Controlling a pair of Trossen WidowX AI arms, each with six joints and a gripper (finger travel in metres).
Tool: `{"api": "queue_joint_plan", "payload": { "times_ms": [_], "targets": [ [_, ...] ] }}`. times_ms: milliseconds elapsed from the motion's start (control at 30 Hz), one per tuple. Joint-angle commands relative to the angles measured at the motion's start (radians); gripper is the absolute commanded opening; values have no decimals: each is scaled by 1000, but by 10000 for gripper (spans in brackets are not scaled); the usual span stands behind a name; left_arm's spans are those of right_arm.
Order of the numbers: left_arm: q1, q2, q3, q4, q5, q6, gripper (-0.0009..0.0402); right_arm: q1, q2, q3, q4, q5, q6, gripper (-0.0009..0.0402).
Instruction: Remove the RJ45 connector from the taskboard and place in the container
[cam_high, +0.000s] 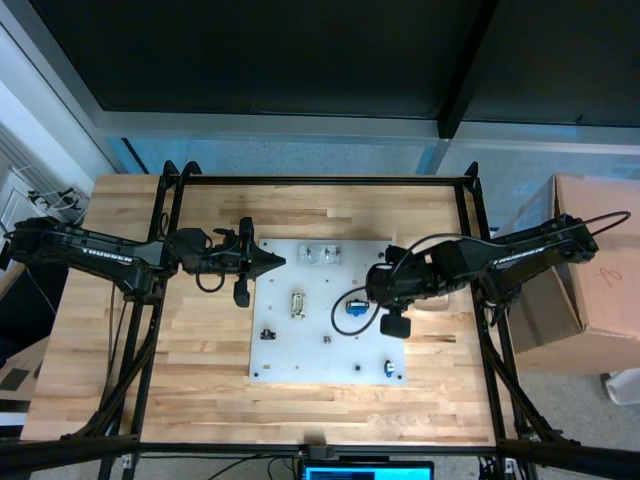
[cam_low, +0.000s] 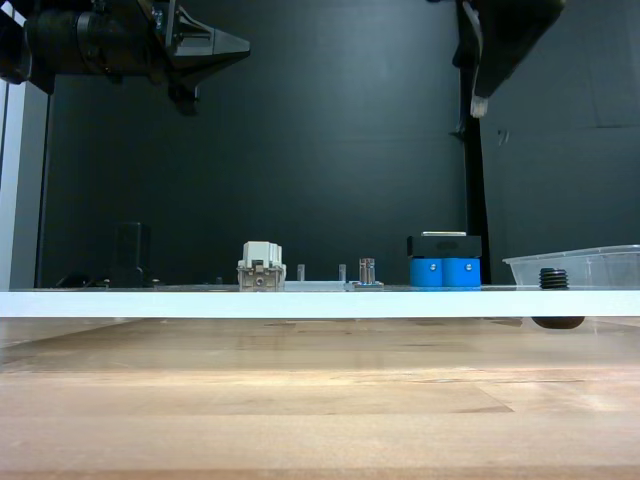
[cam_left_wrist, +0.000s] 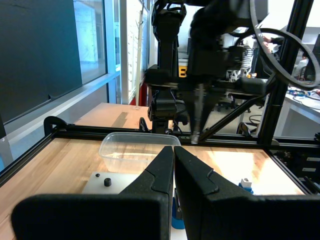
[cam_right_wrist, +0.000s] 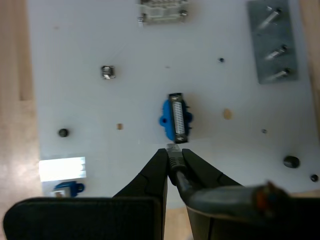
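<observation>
Aloft over taskboard (cam_high: 300, 350): RJ45 connector (cam_right_wrist: 174, 160) in right pincer (cam_right_wrist: 173, 150), left pincer (cam_high: 278, 262) at edge.

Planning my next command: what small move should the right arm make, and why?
Probably swing the right gripper toward the container: it holds the RJ45 connector high above the taskboard. The left gripper hovers shut over the board's left edge.

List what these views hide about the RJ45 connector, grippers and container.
Right wrist view: RJ45 connector, held by the right gripper, fingers shut, above the taskboard; its latch is too small.
High view: that gripper hides the connector and much of the container.
Low view: top edge cuts off both arms.
Left wrist view: left gripper, shut, over the taskboard's left edge, blocks the board beneath.
</observation>
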Motion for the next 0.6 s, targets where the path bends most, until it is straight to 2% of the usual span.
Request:
{"api": "queue_joint_plan", "payload": {
  "times_ms": [33,367,600],
  "targets": [
    [0,0,0,0,0,0,0,-28,-24,-28,5,2,-11,0],
    [0,0,0,0,0,0,0,-85,-105,-133,35,2,-44,2],
    [0,0,0,0,0,0,0,-153,-154,-208,43,2,-80,36]
  ]
}}
